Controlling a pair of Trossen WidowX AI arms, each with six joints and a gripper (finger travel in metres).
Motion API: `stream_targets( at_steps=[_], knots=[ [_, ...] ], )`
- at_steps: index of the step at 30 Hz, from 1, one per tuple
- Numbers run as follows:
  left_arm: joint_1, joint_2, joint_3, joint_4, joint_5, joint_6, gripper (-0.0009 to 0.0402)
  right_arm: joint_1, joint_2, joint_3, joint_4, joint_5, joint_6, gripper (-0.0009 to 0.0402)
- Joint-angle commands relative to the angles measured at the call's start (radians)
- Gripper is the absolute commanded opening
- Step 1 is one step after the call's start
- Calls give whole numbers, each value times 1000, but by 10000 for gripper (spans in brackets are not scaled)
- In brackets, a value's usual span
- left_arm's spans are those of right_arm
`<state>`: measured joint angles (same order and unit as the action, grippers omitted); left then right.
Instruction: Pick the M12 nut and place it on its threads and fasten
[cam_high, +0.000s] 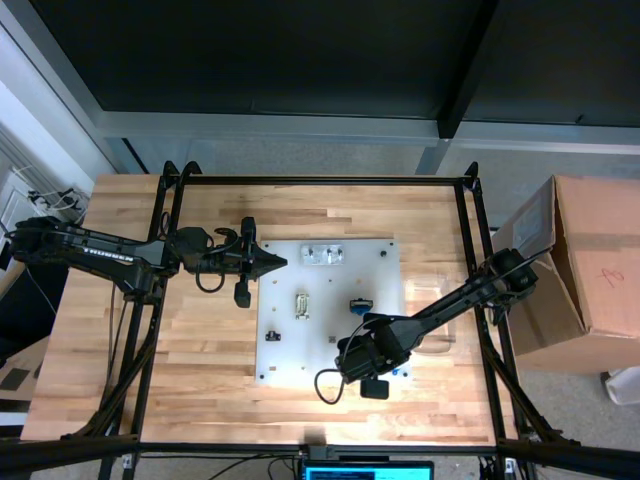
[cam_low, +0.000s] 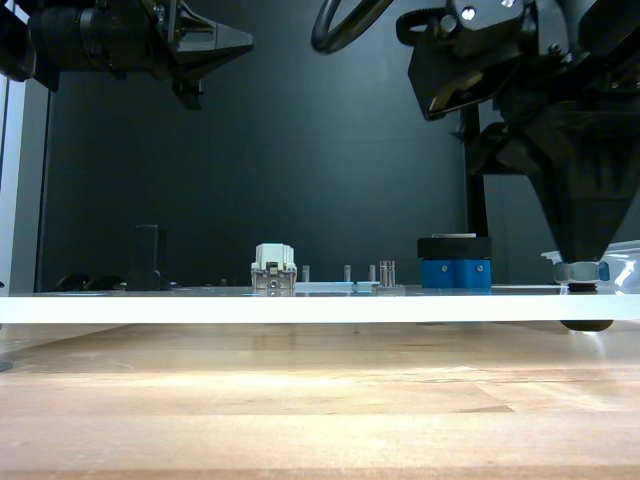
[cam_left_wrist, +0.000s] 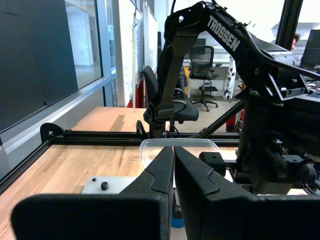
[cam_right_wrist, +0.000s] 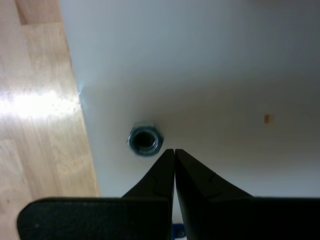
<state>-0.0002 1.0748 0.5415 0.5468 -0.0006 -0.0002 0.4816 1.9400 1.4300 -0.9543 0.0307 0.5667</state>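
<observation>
The small silver nut (cam_right_wrist: 145, 140) sits on its black stud on the white board (cam_high: 300, 340), near the board's near right edge. In the low view the nut (cam_low: 578, 271) rests low on the stud, with only a sliver of black under it. My right gripper (cam_right_wrist: 174, 152) is shut with nothing between its fingers, its tips just beside and above the nut (cam_low: 578, 255). The right arm hides the nut in the high view. My left gripper (cam_high: 281, 262) is shut and hangs high over the board's far left edge (cam_low: 243, 42).
A clear tray (cam_high: 442, 322) lies off the board's right side, behind the stud. A blue and black block (cam_low: 455, 266), a white connector (cam_low: 274, 270) and small silver posts (cam_low: 387, 271) stand on the board. A cardboard box (cam_high: 575, 270) sits at the right.
</observation>
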Motion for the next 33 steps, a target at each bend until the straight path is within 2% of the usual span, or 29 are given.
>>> stream_targets(
  at_steps=[1, 2, 3, 4, 6, 12, 19, 21, 27, 29, 31, 33],
  knots=[
    [0, 0, 0, 0, 0, 0, 0, 1, 1, 0, 0, -196, -56, 0],
    [0, 0, 0, 0, 0, 0, 0, 1, 1, -1, -2, -249, -75, 0],
    [0, 0, 0, 0, 0, 0, 0, 2, 0, -1, -6, -275, -80, 0],
    [0, 0, 0, 0, 0, 0, 0, 2, -2, -1, -11, -275, -80, 0],
    [0, 0, 0, 0, 0, 0, 0, 2, -3, -1, -21, -233, -79, 0],
    [0, 0, 0, 0, 0, 0, 0, 2, -9, 0, -32, -49, -44, 0],
    [0, 0, 0, 0, 0, 0, 0, 1, -14, 1, -23, 61, -22, 0],
    [0, 0, 0, 0, 0, 0, 0, 1, -14, 1, -2, 67, -25, 0],
    [0, 0, 0, 0, 0, 0, 0, 1, -14, -5, 45, 66, -29, 0],
    [0, 0, 0, 0, 0, 0, 0, 1, -14, -9, 40, 51, -29, 0],
    [0, 0, 0, 0, 0, 0, 0, 1, -14, -14, 33, -37, -41, 0],
    [0, 0, 0, 0, 0, 0, 0, 1, -14, -14, 10, -169, -61, 0]
  ],
)
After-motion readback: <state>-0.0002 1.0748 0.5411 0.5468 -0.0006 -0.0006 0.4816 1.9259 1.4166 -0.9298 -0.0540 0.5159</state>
